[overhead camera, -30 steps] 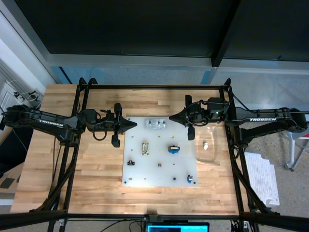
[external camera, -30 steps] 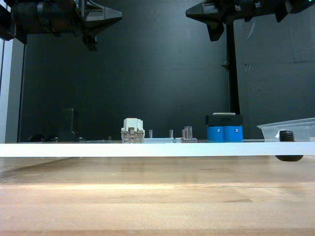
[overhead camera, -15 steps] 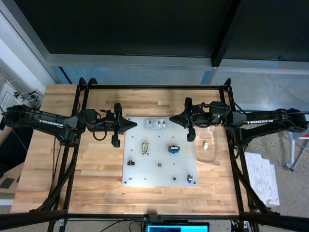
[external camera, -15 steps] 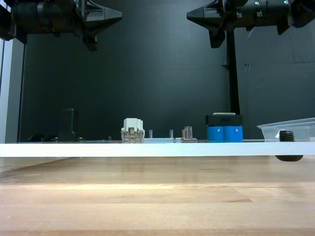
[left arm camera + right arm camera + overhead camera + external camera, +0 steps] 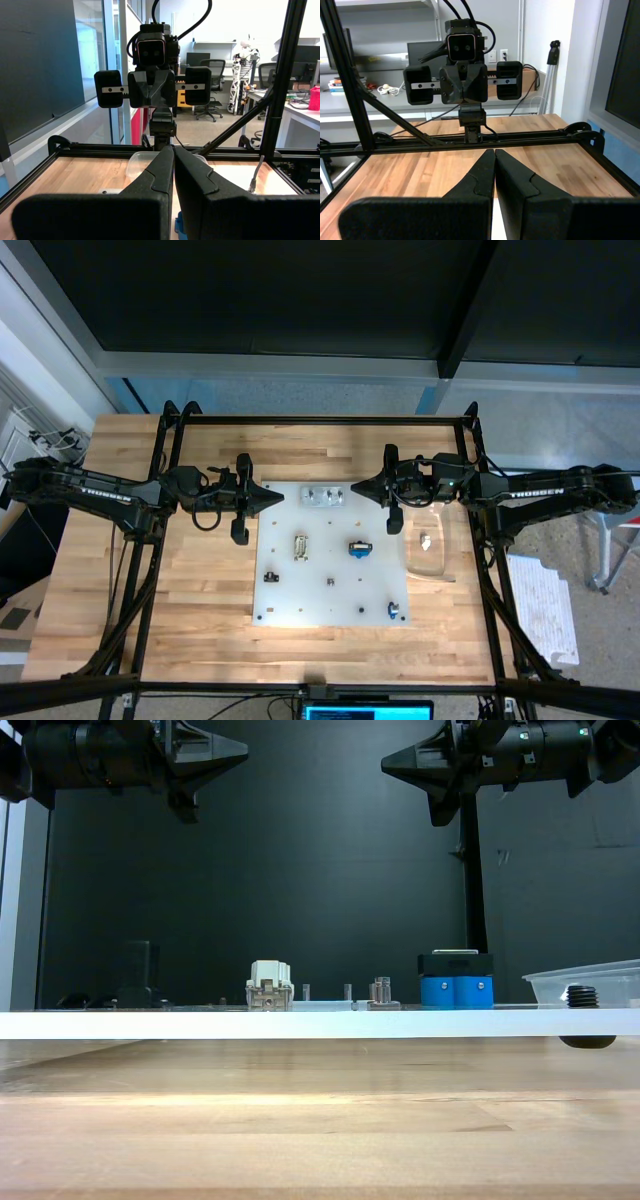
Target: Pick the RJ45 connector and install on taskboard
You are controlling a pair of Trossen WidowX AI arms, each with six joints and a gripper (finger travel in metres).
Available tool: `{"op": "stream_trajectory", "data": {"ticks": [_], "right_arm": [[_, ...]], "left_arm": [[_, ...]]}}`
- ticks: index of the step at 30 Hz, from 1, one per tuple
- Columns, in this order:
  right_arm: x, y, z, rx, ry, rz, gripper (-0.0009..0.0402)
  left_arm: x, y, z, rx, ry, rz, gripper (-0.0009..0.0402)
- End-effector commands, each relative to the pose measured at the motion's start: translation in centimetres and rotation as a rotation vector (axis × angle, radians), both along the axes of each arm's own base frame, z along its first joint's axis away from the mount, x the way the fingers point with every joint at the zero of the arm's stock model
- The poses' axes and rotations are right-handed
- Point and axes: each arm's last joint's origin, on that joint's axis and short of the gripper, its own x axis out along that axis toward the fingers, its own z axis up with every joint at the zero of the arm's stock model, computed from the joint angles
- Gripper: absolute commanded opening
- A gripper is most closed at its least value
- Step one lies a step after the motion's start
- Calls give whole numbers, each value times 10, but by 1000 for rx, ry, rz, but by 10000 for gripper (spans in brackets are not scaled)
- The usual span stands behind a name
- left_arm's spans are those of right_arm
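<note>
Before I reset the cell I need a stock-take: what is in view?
wooden table: one, tan, under everything.
white board: one, white, table centre.
blue jack: one, blue, board's near right corner; whether plugged, cannot tell.
grey cable: one, grey, standing up over the board in the left wrist view.
blue part: one, blue, mid-board.
clear tray: one, clear, right of the board.
white block: one, white, inside the tray.
left gripper: one, black, raised by the board's far left corner, fingers shut.
right gripper: one, black, raised by the board's far right corner, fingers shut.
</note>
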Motion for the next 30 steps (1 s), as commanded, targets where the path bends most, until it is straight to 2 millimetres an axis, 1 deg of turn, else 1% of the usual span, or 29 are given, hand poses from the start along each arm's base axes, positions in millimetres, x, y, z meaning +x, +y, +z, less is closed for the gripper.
{"op": "stream_trajectory", "data": {"ticks": [1,19,25,30], "right_arm": [[0,1,2,4,-15,8,0],[0,5,3,2,-33,25,0],[-1,6,-2,3,-29,29,0],[-1,7,-1,2,-36,31,0]], "left_arm": [[0,0,0,0,0,0,0],[0,0,0,0,0,0,0],[0,0,0,0,0,0,0],[0,0,0,0,0,0,0]]}}
